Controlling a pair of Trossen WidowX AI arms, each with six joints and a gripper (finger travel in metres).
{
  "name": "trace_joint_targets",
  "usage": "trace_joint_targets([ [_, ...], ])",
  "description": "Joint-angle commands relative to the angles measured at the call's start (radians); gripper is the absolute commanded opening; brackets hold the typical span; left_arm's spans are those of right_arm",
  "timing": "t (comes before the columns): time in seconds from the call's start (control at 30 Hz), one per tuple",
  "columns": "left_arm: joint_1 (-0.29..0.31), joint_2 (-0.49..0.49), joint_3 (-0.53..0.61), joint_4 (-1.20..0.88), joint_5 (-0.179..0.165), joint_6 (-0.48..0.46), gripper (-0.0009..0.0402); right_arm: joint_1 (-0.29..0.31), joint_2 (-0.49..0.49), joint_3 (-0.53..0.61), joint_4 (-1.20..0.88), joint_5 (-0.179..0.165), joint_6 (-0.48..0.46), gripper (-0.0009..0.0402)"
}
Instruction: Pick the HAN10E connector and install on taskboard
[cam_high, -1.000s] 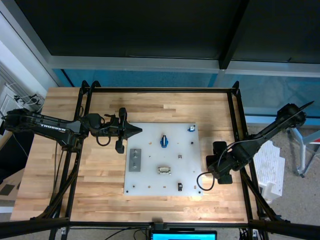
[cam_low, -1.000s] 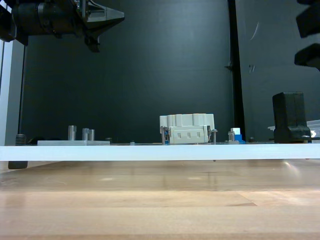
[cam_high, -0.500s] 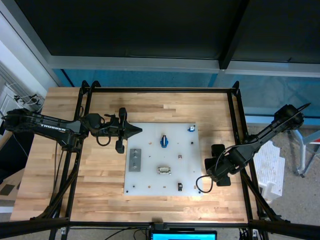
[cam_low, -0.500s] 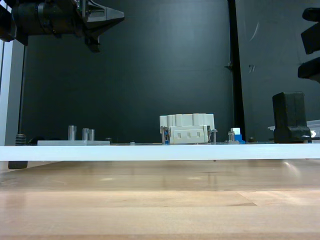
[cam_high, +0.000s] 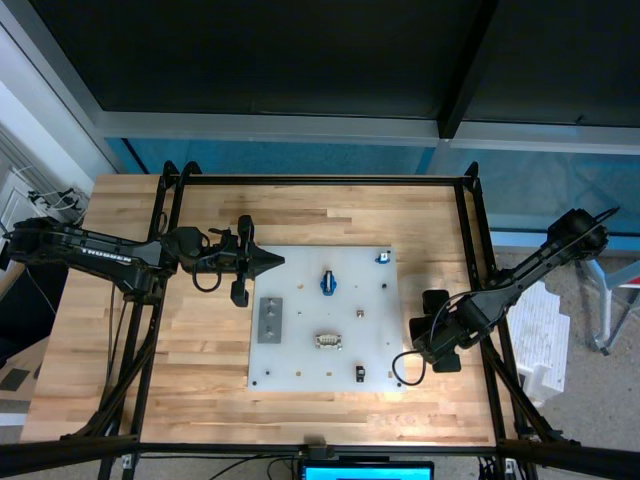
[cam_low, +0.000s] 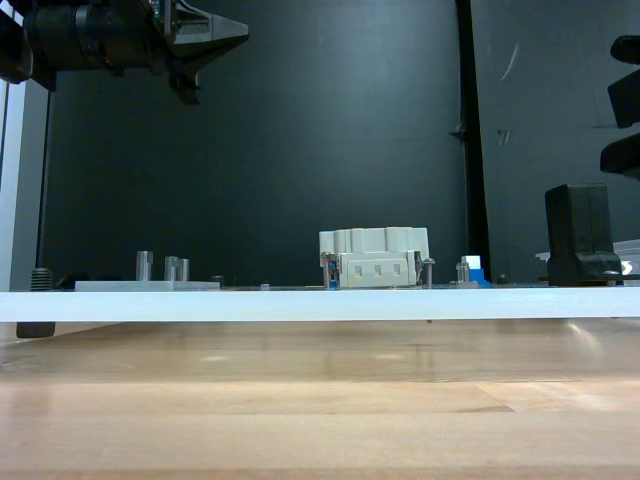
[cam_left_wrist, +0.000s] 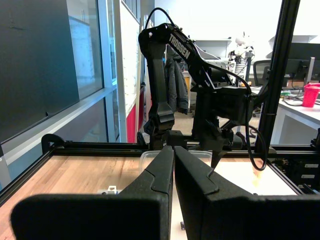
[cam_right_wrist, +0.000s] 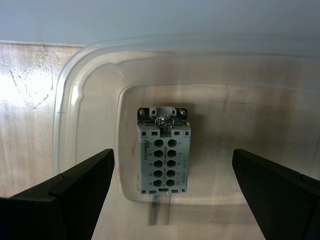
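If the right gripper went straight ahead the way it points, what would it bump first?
Probably the HAN10E connector, lying in the clear tray straight ahead of the open right gripper. The shut left gripper hangs high by the taskboard's left side.

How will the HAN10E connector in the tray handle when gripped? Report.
Probably rigid: the HAN10E connector is a moulded block with a metal bracket. Lying flat in the clear tray, it may slide rather than roll. The right pincer hangs open above it; left pincer sits shut above the taskboard's far-left corner.
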Motion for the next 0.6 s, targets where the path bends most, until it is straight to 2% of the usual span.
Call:
trace_joint_targets([
  [0.03,0.0,0.0,0.0,0.0,0.0,0.0,0.0001,-0.001,0.0,-0.025,0.028,-0.015,0.002,0.0332],
  [0.3,0.0,0.0,0.0,0.0,0.0,0.0,0.0001,-0.001,0.003,-0.078,0.092,-0.014,0.008,0.0326],
  [0.6,0.0,0.0,0.0,0.0,0.0,0.0,0.0001,-0.001,0.003,-0.099,0.119,-0.013,0.009,0.0291],
])
